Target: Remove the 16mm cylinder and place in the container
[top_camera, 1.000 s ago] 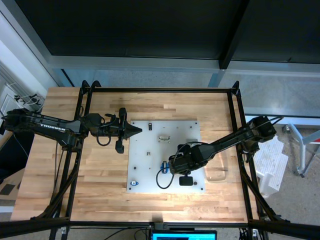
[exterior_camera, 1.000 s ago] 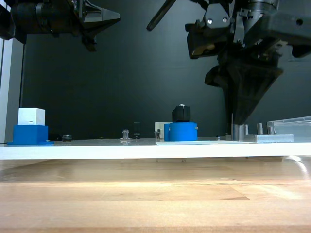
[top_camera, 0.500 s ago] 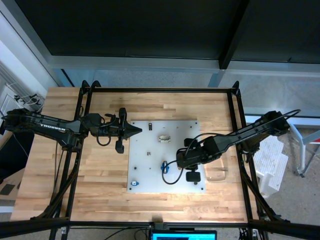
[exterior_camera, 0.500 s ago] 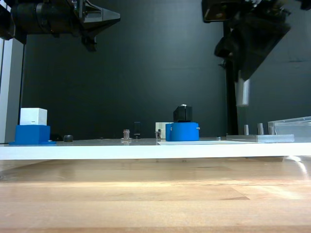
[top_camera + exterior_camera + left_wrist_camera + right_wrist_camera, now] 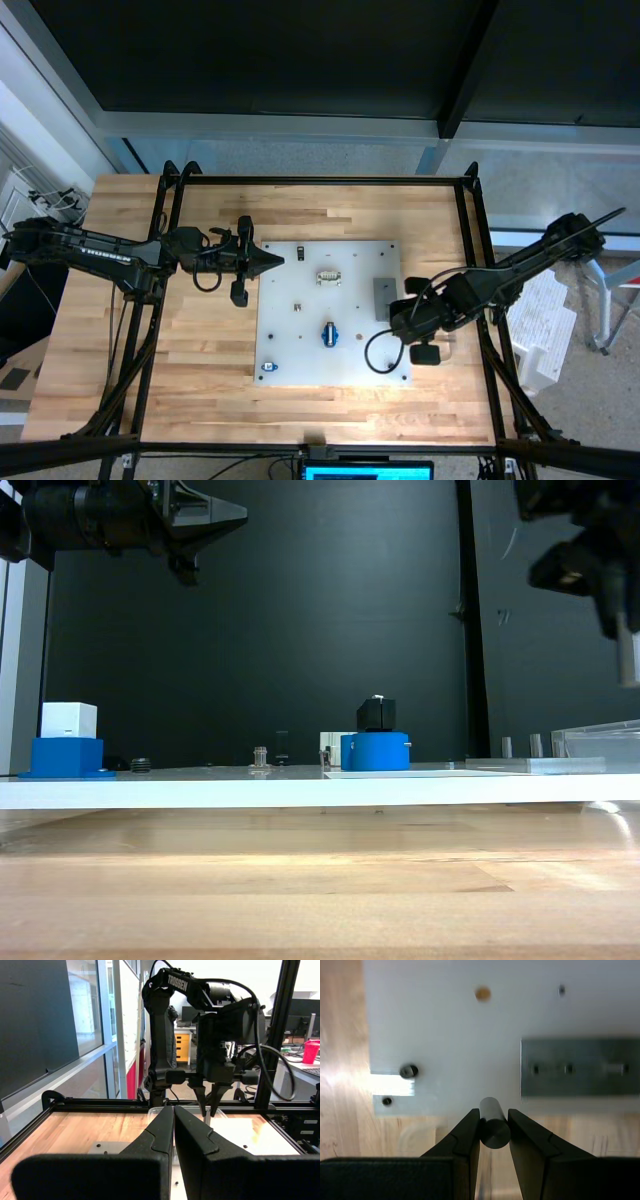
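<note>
The 16mm cylinder (image 5: 494, 1123) is a short grey rod hanging upright between the fingers of my right gripper (image 5: 494, 1126), which is shut on it. In the low view the cylinder (image 5: 627, 658) hangs well above the white board (image 5: 300, 776), over the clear container (image 5: 600, 736). From above, the right gripper (image 5: 400, 322) hovers at the board's right edge, with the container (image 5: 440, 350) mostly hidden under the arm. My left gripper (image 5: 274, 260) is shut and empty, raised beside the board's left edge.
A grey metal block (image 5: 384, 297) holding thin pegs (image 5: 507, 746) lies on the white board (image 5: 300, 320) just left of the right gripper. A blue connector (image 5: 329, 335) stands mid-board. A blue base with a white cube (image 5: 62, 745) sits at the near left corner.
The right gripper lifted the cylinder up off the grey block and carried it rightward past the board's edge, toward the container. The left arm has not moved.
</note>
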Controlling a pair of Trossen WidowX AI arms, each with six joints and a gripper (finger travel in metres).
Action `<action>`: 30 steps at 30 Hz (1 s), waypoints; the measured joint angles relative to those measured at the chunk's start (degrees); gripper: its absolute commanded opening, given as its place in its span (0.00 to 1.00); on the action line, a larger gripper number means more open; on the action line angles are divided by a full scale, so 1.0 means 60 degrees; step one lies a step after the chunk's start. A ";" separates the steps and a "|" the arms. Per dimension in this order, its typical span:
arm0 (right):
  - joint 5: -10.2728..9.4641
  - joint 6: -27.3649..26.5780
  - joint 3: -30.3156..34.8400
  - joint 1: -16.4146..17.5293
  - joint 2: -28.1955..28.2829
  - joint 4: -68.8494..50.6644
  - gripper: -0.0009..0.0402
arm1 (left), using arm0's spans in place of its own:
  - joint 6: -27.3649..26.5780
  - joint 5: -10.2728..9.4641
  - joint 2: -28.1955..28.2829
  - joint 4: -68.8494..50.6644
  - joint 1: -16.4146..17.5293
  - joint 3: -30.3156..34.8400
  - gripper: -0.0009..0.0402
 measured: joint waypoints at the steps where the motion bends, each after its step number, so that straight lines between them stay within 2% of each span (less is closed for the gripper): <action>1: -0.0004 0.0186 -0.0153 0.0076 -0.0106 -0.0044 0.02 | 0.0000 0.0000 0.0000 0.0000 0.0000 0.0000 0.02; 7: -0.0007 0.1075 -0.1126 0.0423 -0.0521 -0.0033 0.03 | 0.0000 0.0000 0.0000 0.0004 0.0000 -0.0004 0.02; 13: -0.0011 0.1512 -0.1727 0.0532 -0.0554 0.0153 0.10 | 0.0000 0.0000 0.0000 0.0004 0.0000 0.0000 0.02; 30: -0.0007 0.1650 -0.2095 0.0528 -0.0554 0.0535 0.38 | 0.0000 0.0000 0.0004 0.0004 0.0000 -0.0004 0.02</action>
